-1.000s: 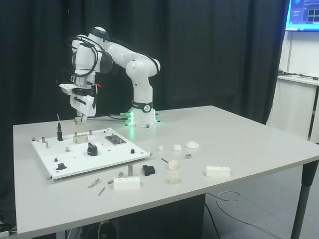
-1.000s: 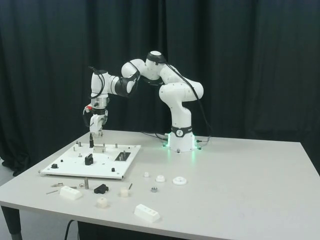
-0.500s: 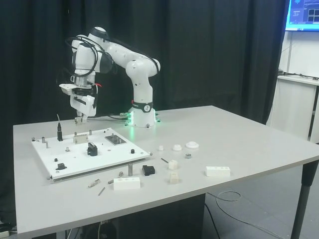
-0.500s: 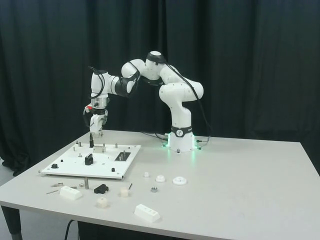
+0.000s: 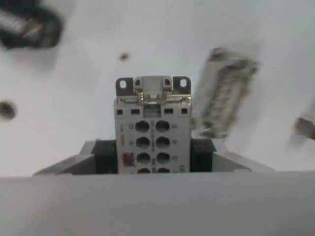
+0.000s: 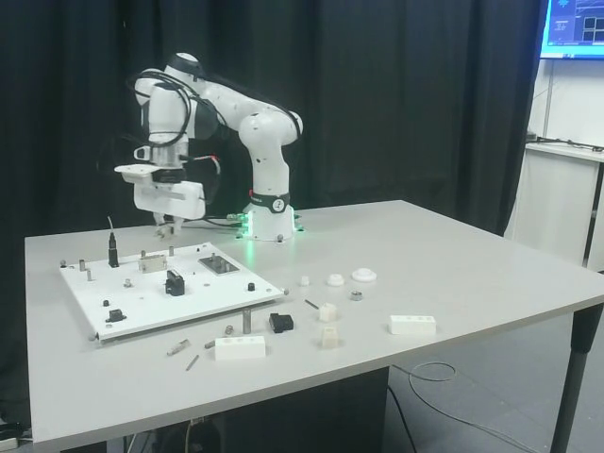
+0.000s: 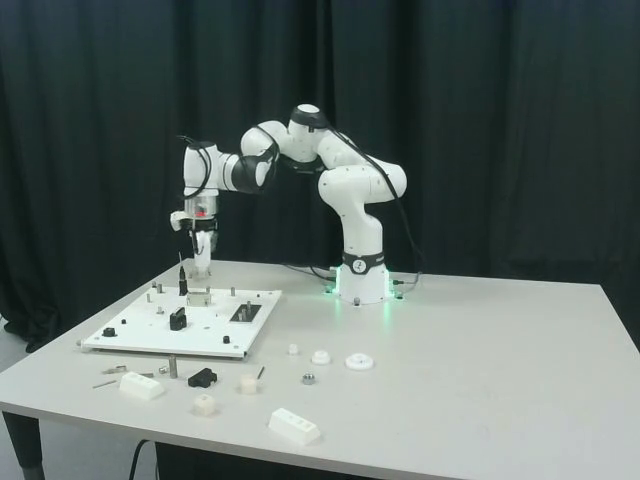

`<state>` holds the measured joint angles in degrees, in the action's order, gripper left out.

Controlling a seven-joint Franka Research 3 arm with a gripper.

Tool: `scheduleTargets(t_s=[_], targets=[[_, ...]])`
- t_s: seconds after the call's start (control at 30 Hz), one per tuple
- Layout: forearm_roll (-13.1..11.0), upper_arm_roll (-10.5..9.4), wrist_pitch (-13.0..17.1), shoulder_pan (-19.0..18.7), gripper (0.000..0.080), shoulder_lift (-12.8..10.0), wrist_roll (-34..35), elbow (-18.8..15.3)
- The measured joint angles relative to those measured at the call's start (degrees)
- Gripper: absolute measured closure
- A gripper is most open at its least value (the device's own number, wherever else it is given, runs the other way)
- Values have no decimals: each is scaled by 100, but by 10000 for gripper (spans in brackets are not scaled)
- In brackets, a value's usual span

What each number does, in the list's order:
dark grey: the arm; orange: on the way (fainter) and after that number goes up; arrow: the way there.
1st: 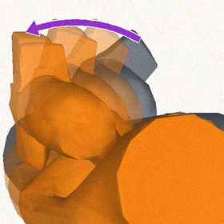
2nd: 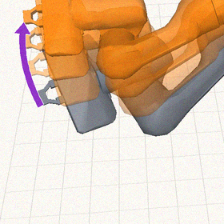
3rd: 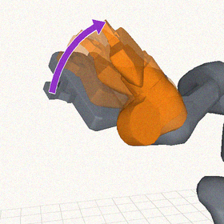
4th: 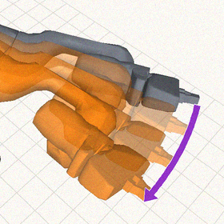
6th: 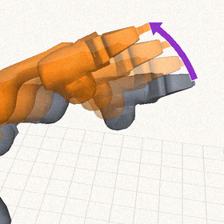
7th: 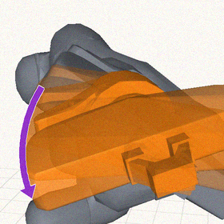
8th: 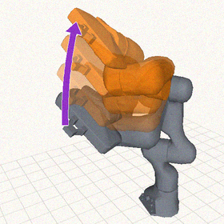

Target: Place waterproof.

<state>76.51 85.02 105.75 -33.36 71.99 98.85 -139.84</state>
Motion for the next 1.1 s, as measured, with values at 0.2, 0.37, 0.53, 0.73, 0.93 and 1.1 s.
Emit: scheduleTargets(t_s=[0.2,0.37,0.53,0.73,0.93,1.1], targets=[[-205,30,246,-157,493,0,-427,-164],[-325,35,435,-356,493,-1,-724,-330],[-416,39,571,-682,493,-2,-935,-439],[-458,63,726,-1242,493,-3,-1000,-482],[-460,91,870,-1894,493,-6,-904,-482],[-456,110,982,-2469,493,-11,-682,-476]])
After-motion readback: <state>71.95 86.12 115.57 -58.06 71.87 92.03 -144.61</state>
